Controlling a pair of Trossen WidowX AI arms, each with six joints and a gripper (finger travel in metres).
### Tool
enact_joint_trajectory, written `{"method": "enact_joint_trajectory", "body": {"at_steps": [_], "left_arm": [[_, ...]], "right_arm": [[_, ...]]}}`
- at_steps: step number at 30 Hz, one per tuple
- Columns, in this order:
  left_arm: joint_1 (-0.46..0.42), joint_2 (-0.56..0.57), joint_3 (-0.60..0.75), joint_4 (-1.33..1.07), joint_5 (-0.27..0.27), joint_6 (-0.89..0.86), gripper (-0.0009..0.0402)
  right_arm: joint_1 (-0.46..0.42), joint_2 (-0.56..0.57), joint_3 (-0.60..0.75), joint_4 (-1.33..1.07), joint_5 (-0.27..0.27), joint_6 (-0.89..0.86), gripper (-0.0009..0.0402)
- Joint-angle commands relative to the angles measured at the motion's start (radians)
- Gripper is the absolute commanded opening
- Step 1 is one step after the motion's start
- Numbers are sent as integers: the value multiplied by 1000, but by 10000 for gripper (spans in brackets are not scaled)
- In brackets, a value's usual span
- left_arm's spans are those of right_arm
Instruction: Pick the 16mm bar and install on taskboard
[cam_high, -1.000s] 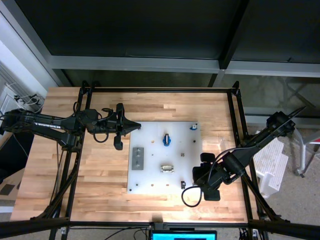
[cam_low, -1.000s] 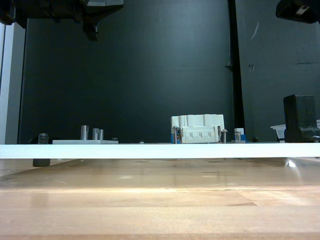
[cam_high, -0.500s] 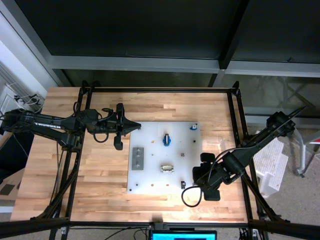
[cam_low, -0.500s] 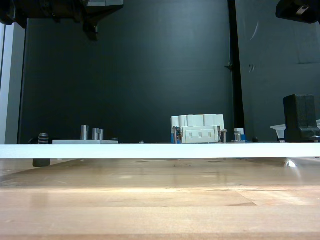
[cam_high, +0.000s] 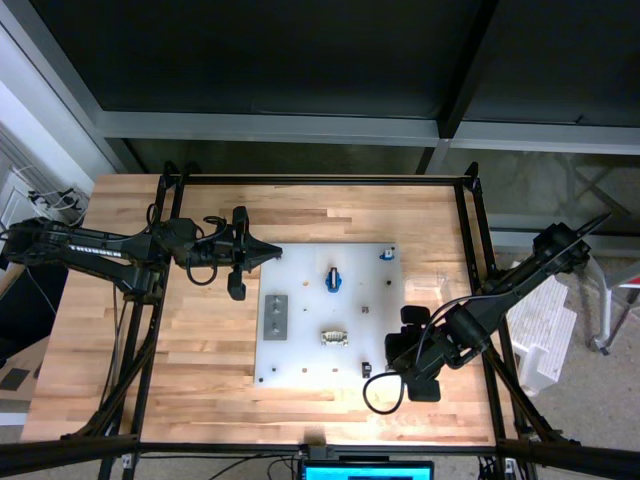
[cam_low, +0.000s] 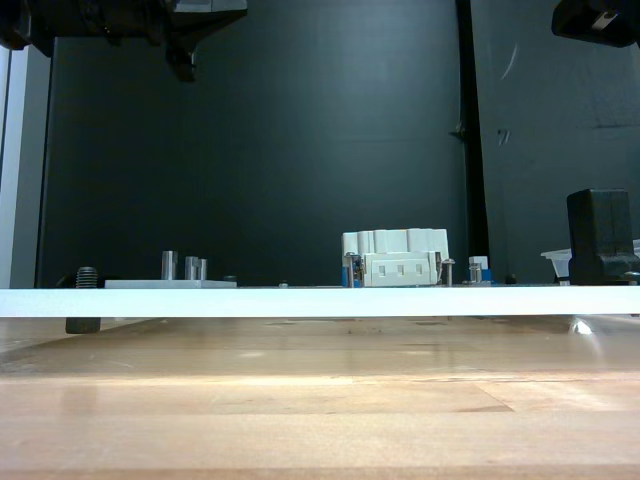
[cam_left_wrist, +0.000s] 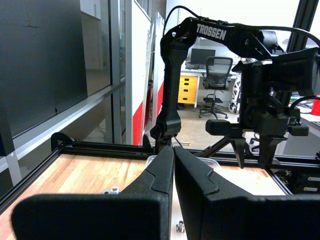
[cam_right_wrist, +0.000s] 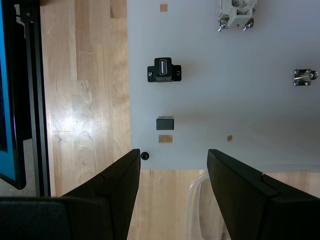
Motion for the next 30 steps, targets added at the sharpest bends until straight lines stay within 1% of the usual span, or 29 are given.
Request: {"method": "enact_joint_trajectory", "body": {"at_steps": [1, 24, 30], "left_arm": [[0, 0, 0, 0, 0, 0, 0], [0, 0, 0, 0, 0, 0, 0], [0, 0, 0, 0, 0, 0, 0]], "right_arm": [[0, 1, 0, 0, 0, 0, 185], [-1, 1, 0, 3, 1, 0, 185], [-1, 49, -1, 3, 0, -8, 185]]}}
